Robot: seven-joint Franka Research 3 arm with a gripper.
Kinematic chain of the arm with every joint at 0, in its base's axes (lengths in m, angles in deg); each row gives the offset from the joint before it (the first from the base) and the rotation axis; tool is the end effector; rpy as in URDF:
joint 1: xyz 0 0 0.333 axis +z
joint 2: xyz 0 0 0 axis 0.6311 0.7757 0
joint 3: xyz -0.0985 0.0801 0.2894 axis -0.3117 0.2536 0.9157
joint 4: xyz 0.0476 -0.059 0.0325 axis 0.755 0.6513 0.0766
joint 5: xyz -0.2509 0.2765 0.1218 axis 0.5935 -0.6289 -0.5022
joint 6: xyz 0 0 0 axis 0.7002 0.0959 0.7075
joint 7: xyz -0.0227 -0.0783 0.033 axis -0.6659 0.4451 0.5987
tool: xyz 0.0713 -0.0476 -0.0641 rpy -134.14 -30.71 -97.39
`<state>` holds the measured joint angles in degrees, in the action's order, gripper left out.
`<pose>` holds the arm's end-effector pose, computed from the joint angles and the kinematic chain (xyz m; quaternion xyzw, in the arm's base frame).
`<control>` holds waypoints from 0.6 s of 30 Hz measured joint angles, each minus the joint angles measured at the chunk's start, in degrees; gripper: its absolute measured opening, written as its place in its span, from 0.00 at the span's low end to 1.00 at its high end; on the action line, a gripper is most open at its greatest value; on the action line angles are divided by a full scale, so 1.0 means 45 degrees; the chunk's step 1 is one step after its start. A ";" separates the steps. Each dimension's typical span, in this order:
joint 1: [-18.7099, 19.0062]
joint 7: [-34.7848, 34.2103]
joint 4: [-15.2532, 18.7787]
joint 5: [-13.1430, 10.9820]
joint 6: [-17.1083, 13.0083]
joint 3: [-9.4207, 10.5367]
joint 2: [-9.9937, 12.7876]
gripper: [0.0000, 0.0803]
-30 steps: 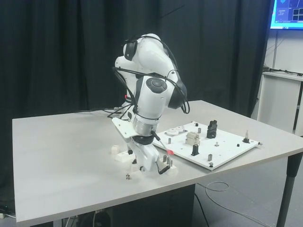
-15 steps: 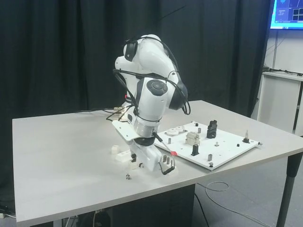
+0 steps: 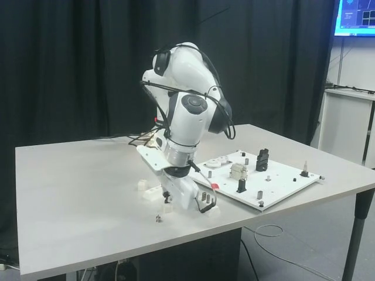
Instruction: Pick USB.
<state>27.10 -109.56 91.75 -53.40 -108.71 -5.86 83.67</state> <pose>0.6913 -0.2860 0.2171 0.4782 -0.8593 -0.0617 0.1708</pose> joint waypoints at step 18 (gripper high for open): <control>0.0001 0.0078 -0.1302 0.0316 0.1096 -0.0057 0.0002 0.07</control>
<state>27.11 -109.21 85.89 -51.98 -103.78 -6.11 83.68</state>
